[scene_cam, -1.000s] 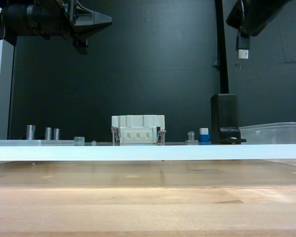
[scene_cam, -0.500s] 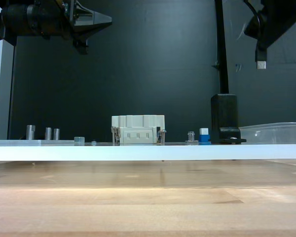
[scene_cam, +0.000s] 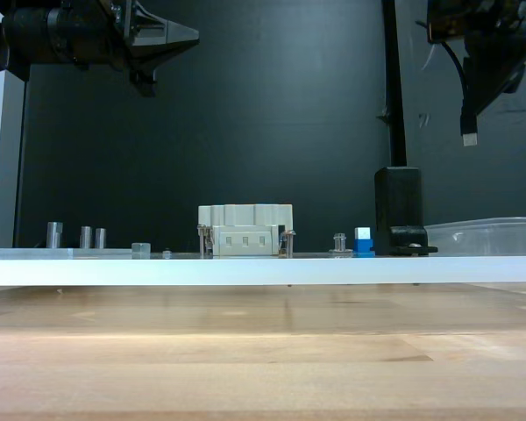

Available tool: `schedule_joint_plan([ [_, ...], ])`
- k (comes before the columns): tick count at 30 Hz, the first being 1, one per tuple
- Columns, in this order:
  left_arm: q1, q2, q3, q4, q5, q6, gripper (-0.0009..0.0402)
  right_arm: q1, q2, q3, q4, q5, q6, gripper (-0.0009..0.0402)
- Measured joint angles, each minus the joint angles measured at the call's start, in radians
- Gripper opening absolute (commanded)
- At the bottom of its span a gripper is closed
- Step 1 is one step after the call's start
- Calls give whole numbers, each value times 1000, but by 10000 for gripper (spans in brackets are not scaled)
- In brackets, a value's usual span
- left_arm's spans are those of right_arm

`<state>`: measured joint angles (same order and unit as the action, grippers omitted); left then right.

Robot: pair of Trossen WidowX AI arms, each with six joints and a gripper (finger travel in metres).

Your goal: Remove the USB connector from the USB hub and place in the container

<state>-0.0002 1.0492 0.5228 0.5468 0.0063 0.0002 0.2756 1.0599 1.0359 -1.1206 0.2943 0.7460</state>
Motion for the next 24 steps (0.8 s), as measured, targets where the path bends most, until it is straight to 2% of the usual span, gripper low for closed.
schedule_joint_plan([
  [5, 0, 0, 0, 0, 0, 0, 1, -51, -5, 0, -43, 0, 45, 0],
  [11, 0, 0, 0, 0, 0, 0, 1, -106, -5, 0, -101, -14, 199, 0],
  [19, 0, 0, 0, 0, 0, 0, 1, -143, -5, -25, -130, -103, 318, 0],
  [24, 0, 0, 0, 0, 0, 0, 1, -154, -13, -69, -130, -115, 362, 0],
])
